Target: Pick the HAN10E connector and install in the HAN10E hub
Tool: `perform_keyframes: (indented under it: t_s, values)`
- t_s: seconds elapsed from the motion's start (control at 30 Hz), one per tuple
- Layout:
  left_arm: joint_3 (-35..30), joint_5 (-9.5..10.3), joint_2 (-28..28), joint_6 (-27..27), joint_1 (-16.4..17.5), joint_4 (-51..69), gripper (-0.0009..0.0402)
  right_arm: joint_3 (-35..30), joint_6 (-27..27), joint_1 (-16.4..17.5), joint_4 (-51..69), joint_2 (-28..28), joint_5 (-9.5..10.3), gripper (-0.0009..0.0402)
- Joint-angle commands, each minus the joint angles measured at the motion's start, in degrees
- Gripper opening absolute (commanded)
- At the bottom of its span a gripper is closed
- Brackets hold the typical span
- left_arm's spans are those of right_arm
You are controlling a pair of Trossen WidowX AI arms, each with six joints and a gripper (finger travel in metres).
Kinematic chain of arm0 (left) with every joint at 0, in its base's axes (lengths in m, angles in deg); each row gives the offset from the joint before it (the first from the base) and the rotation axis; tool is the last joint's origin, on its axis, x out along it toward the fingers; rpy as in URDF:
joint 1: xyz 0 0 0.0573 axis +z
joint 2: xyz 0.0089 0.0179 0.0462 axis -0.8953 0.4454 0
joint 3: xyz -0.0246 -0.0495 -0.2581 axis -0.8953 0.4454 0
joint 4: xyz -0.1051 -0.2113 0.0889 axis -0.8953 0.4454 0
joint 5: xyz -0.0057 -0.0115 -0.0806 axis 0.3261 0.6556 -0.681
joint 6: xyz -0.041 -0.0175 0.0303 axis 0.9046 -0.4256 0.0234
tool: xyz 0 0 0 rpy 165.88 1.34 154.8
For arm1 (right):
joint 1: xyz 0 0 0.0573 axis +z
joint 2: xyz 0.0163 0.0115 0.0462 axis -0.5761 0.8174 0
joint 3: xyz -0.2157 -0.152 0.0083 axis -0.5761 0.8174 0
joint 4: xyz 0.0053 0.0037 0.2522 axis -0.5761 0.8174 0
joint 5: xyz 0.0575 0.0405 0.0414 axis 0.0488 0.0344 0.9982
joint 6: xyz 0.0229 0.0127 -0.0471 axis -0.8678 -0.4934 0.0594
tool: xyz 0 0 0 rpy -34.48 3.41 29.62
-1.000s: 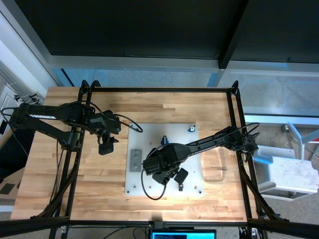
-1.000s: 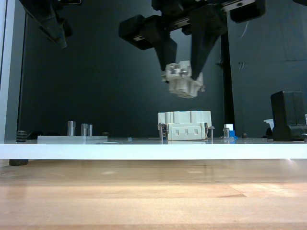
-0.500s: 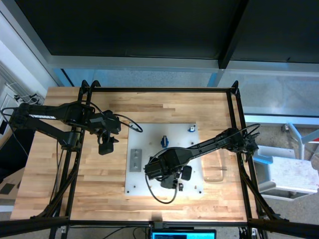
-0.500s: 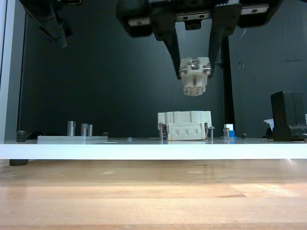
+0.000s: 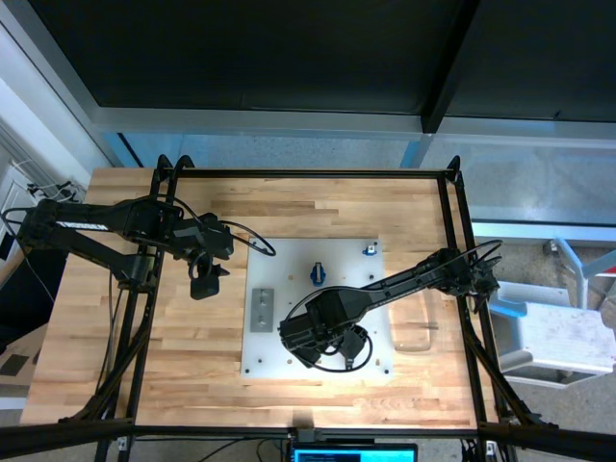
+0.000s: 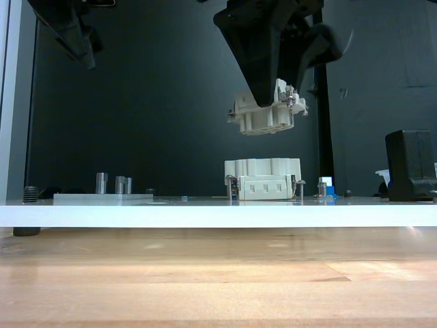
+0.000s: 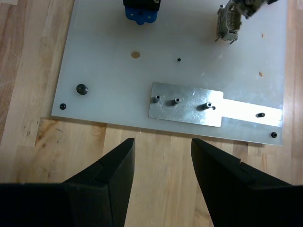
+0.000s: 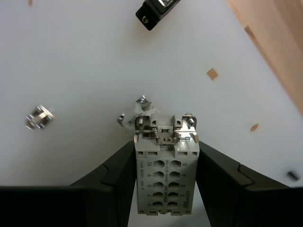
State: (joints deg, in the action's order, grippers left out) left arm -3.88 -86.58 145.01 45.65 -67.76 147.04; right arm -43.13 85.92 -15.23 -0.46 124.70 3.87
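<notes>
The HAN10E connector (image 6: 268, 116), a pale beige block, hangs slightly tilted in the air with my right gripper (image 6: 268, 99) shut on it. Directly below it, with a clear gap, the HAN10E hub (image 6: 263, 179) stands on the white board (image 6: 205, 213). The right wrist view shows the connector (image 8: 163, 177) clamped between both fingers (image 8: 120, 170), its numbered contact holes facing the camera. My left gripper (image 5: 204, 282) hangs open over bare wood left of the board, holding nothing. From the left wrist view the hub (image 7: 227, 23) is far across the board.
A grey metal block with two holes (image 5: 261, 308) lies on the board's left part, and a blue upright piece (image 5: 318, 273) stands behind the right gripper. A black component (image 6: 410, 164) sits at the board's right. A flat metal plate with pegs (image 7: 187, 105) lies near the board edge.
The right gripper has moved toward the near edge and turned, so the connector now shows its long side, tilted, lower over the hub. The left arm has stayed still.
</notes>
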Motion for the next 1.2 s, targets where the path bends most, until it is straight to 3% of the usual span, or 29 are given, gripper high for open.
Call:
perform_keyframes:
  t_s: [0.03,0.1,0.3,0.53,0.7,0.87,1.2]
  values:
    - [-0.02,-0.02,0.00,-0.02,0.00,0.00,0.0162,0.00,4.96,-1.07,-0.26,0.37,2.60,0.0036]
    - [-0.02,-0.02,0.00,-0.02,0.00,0.00,0.0161,0.00,8.79,-1.46,-0.31,0.37,3.17,0.0036]
    - [-0.02,-0.02,0.00,0.00,0.00,0.00,0.0161,0.09,21.92,-1.66,-0.33,0.39,1.38,0.0036]
    - [-0.04,-0.02,0.00,0.00,0.02,0.00,0.0162,0.48,32.22,-1.79,0.20,0.66,0.39,0.0036]
    - [-0.02,-0.02,0.00,-0.02,0.00,0.00,0.0162,0.66,35.15,-1.81,1.33,0.63,-1.29,0.0036]
    - [-0.04,-0.02,0.00,0.00,0.00,0.00,0.0160,0.66,39.93,-1.86,1.20,0.57,-1.29,0.0033]
    - [-0.04,-0.02,0.00,0.00,0.00,0.00,0.0162,1.62,40.94,-1.86,-0.96,0.46,-1.29,-0.0002]
